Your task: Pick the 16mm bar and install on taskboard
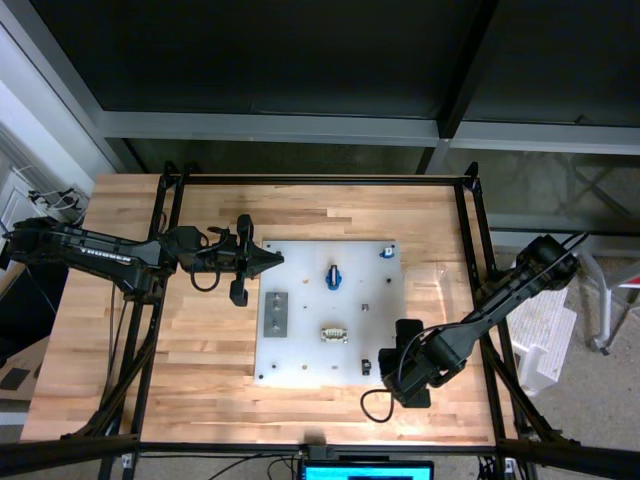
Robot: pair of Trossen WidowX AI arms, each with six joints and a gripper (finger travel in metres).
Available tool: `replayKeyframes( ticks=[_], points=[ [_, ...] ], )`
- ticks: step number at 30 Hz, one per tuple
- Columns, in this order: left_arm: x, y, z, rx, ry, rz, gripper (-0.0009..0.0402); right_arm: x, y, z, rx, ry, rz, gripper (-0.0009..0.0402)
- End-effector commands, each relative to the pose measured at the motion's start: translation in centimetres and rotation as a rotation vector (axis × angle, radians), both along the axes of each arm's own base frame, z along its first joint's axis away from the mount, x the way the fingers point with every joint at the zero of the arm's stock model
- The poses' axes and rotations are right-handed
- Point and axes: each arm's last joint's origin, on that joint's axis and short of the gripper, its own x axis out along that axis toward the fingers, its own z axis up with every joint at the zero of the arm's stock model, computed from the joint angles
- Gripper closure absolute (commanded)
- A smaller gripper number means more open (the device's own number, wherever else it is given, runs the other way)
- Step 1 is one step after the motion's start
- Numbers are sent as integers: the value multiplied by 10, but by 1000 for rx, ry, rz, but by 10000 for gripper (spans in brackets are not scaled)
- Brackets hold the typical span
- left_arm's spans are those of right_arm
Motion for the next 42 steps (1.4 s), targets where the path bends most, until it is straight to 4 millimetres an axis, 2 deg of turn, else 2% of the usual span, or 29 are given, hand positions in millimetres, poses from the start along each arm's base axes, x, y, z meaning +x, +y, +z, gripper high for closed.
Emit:
replayKeyframes(
  ticks=[1,10,17,42],
  points=[
    [0,0,0,0,0,0,393,-5,-3,7,10,13,8,155],
    [0,0,0,0,0,0,393,-14,-9,25,51,-1,15,155],
    [0,0,0,0,0,0,393,-15,-10,27,56,-8,16,157],
    [0,0,0,0,0,0,393,-15,-10,28,58,-13,30,241]
  ],
)
